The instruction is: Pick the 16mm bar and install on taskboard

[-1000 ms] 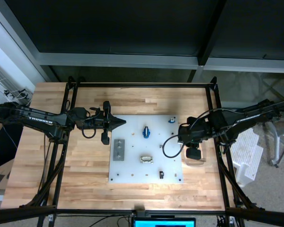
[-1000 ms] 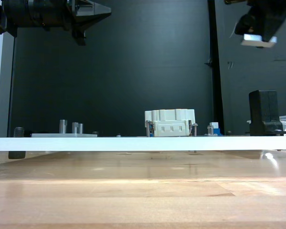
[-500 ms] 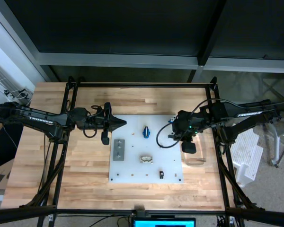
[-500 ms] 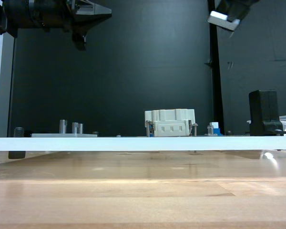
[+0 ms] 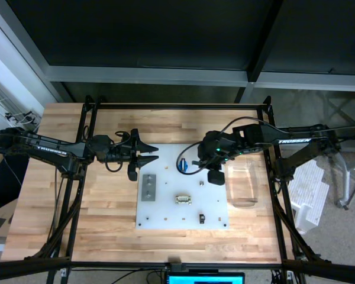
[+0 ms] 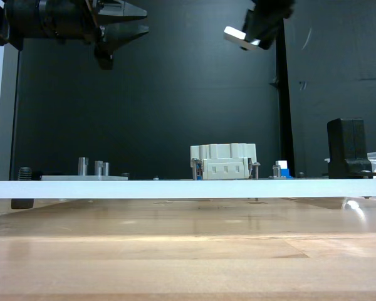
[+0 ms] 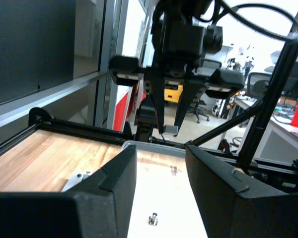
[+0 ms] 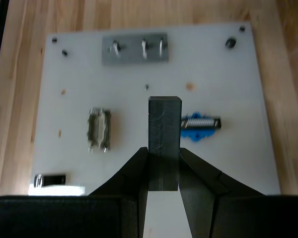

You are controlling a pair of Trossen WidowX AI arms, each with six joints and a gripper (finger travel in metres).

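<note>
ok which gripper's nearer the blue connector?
Right. The right gripper, shut on the bar, hangs above the board beside the blue connector; the left gripper sits open at the board's left edge.

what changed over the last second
The right gripper, shut on the 16mm bar, moved left from beside the task board's right edge to above the board, near the blue connector. The left gripper opened. It stayed above the board's far left corner; the board's parts did not move.

Matte black arms, at nine and three o'clock, are wearing white lettering; black cables are looping behind left gripper (image 5: 152,155) and right gripper (image 8: 163,154).
</note>
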